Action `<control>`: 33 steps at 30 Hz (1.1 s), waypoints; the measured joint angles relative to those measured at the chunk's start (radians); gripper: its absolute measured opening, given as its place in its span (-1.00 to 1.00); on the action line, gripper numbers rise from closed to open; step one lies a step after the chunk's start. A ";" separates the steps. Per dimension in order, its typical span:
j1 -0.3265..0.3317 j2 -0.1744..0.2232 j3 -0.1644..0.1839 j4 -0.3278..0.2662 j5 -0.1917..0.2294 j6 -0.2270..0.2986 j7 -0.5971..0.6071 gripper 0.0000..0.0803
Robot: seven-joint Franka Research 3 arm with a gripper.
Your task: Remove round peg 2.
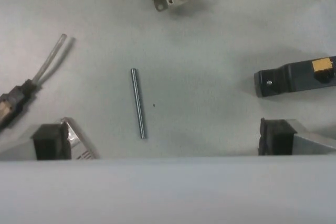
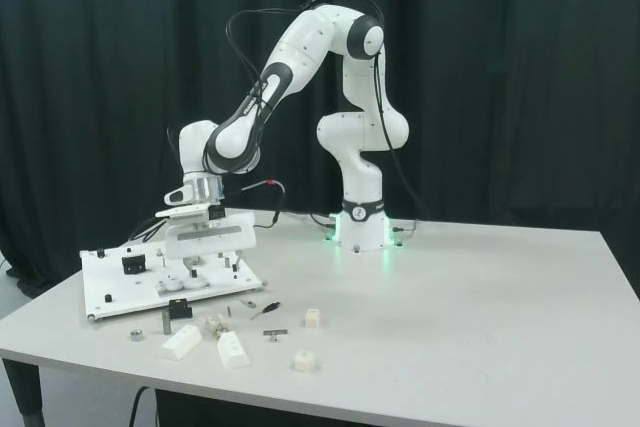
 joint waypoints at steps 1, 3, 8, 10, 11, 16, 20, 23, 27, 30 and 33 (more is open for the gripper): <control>0.000 0.000 0.000 0.000 0.000 0.000 0.000 0.99; 0.000 0.001 0.000 0.000 0.000 0.000 -0.001 0.99; 0.000 0.002 0.001 0.000 -0.001 0.001 -0.047 0.99; 0.000 0.002 0.002 0.000 -0.001 0.001 -0.063 0.99; 0.000 0.002 0.002 0.000 -0.001 0.002 -0.068 0.99; 0.000 0.002 0.002 0.001 -0.001 0.006 -0.085 0.99; 0.000 0.002 0.002 0.003 -0.002 0.011 -0.105 0.99; 0.000 0.002 0.002 0.004 -0.002 0.015 -0.114 0.99; 0.000 0.002 0.002 0.005 -0.003 0.022 -0.120 0.99; 0.000 0.002 0.001 0.006 -0.004 0.026 -0.125 0.99; 0.000 0.002 0.001 0.008 -0.004 0.033 -0.125 0.99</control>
